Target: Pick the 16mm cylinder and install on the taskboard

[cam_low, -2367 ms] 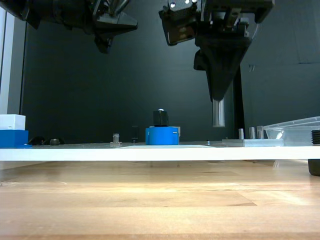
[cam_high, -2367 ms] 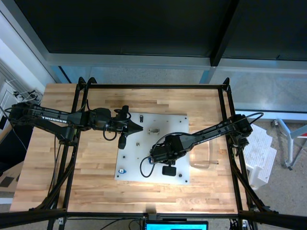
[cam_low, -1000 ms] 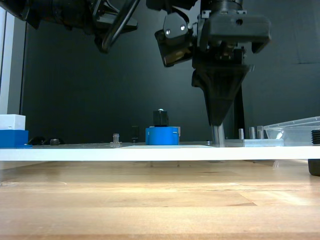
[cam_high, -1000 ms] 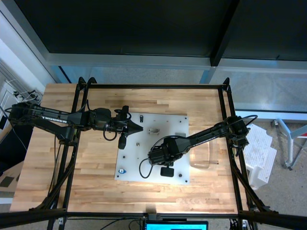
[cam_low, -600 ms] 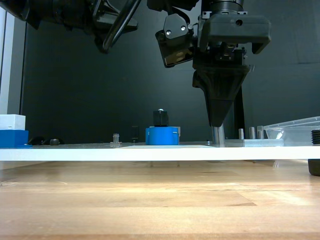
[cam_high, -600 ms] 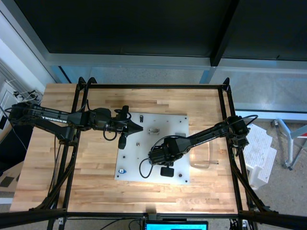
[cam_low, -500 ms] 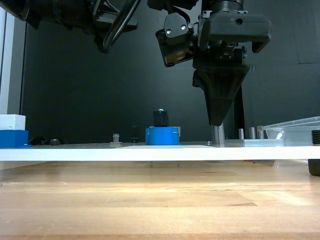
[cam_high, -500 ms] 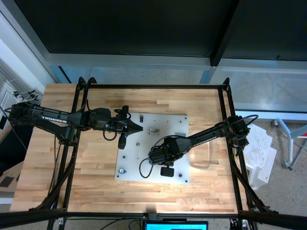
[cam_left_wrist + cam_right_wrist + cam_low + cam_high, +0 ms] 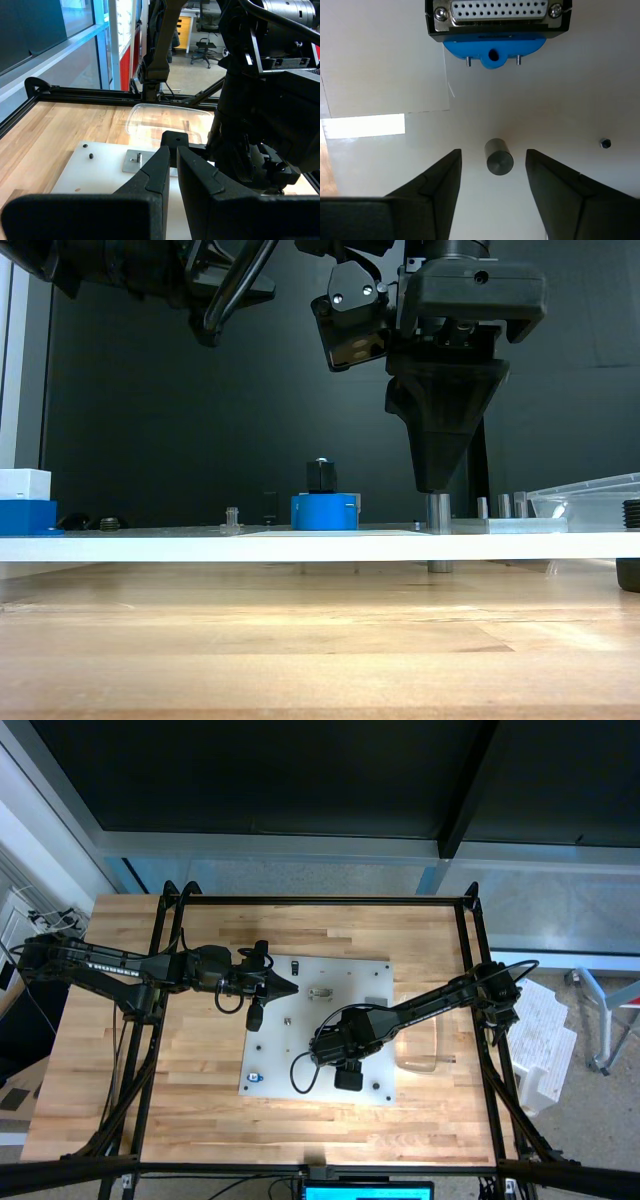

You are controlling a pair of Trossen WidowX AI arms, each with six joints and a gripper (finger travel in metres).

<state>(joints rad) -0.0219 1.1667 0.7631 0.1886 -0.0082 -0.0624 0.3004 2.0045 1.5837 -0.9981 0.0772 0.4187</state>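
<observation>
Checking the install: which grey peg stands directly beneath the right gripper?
The 16mm cylinder, leftmost peg, poking through the taskboard; right gripper open above, left gripper hovers at left.

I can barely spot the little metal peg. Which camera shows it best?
Right wrist view: the peg stands end-on in the board beneath the open right gripper. Low view shows its side, poking through underneath. High and left wrist views hide it. The left gripper hangs shut over the board's far-left corner.

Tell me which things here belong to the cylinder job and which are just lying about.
Job: 16mm cylinder, standing in the taskboard; right gripper, open just above it.
Lying about: left gripper, shut, hovering over the board's left edge; blue fitting; clear tray beside the board.
</observation>
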